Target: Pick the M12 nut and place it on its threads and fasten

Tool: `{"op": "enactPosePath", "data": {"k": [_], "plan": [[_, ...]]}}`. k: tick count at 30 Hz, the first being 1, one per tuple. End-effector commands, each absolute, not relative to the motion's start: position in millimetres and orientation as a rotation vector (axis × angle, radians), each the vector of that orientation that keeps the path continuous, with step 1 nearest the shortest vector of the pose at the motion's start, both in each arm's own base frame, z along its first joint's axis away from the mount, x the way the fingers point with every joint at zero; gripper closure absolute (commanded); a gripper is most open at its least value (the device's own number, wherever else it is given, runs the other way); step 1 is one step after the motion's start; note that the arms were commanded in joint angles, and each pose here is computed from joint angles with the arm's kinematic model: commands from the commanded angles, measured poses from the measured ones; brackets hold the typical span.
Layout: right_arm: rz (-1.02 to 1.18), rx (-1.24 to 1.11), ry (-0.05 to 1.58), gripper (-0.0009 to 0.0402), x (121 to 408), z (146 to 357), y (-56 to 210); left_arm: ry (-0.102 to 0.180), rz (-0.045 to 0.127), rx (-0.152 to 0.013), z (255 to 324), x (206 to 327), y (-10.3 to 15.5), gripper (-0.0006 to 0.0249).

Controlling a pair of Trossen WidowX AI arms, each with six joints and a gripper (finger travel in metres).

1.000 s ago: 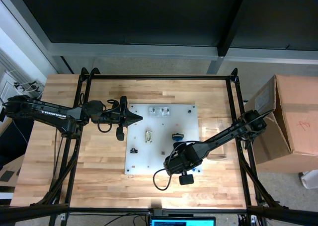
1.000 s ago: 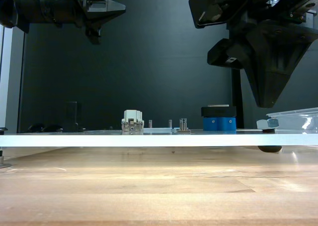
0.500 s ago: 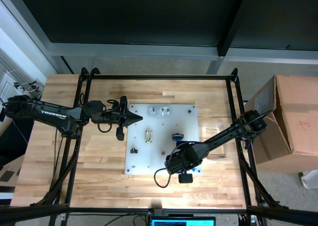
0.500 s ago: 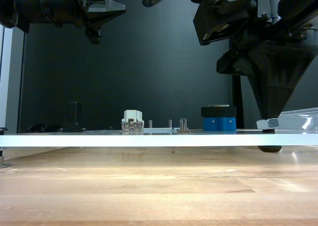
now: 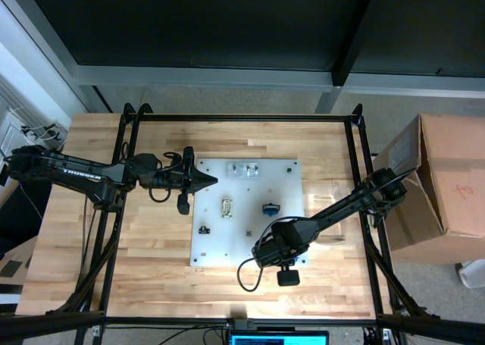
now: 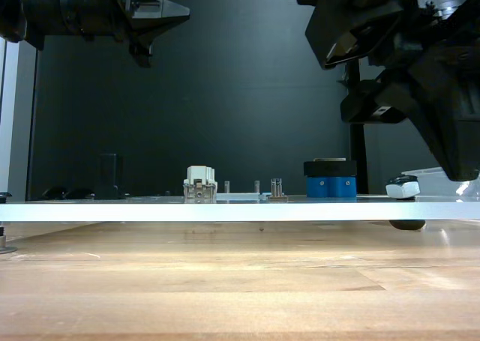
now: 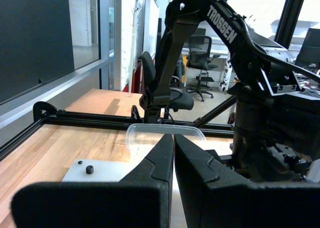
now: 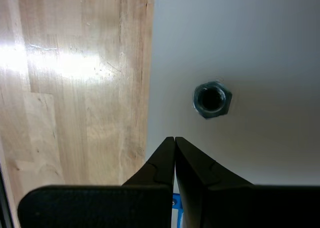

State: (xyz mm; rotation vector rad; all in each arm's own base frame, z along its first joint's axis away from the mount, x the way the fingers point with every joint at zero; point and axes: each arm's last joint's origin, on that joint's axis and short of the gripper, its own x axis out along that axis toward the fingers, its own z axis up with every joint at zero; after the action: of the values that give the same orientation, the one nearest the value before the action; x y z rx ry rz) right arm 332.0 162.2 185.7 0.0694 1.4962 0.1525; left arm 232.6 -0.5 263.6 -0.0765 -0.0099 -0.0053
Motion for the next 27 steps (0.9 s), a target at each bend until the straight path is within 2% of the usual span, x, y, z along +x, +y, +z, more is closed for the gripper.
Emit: {"op": "enactPosePath", "data": {"k": [1, 5, 12, 21, 27], "plan": [[0.097, 0.043, 1.487, 0.0394, 331.8, 186.3, 160.1, -0.010, -0.005, -0.076, 263.7, 232.6, -0.4, 0.0243], [0.085, 0.057, 1.481, 0.0394, 332.8, 191.2, 160.9, -0.010, -0.005, -0.076, 263.7, 232.6, -0.4, 0.0243], [0.092, 0.064, 1.454, 0.0393, 338.7, 211.6, 164.8, -0.010, -0.005, -0.076, 263.7, 232.6, -0.4, 0.0243], [0.074, 0.006, 1.456, 0.0393, 343.0, 194.2, 165.2, -0.010, -0.005, -0.076, 263.7, 232.6, -0.4, 0.0243], [0.075, 0.000, 1.459, 0.0394, 342.4, 191.4, 164.2, -0.010, -0.005, -0.076, 263.7, 232.6, -0.5, 0.0243]]}}
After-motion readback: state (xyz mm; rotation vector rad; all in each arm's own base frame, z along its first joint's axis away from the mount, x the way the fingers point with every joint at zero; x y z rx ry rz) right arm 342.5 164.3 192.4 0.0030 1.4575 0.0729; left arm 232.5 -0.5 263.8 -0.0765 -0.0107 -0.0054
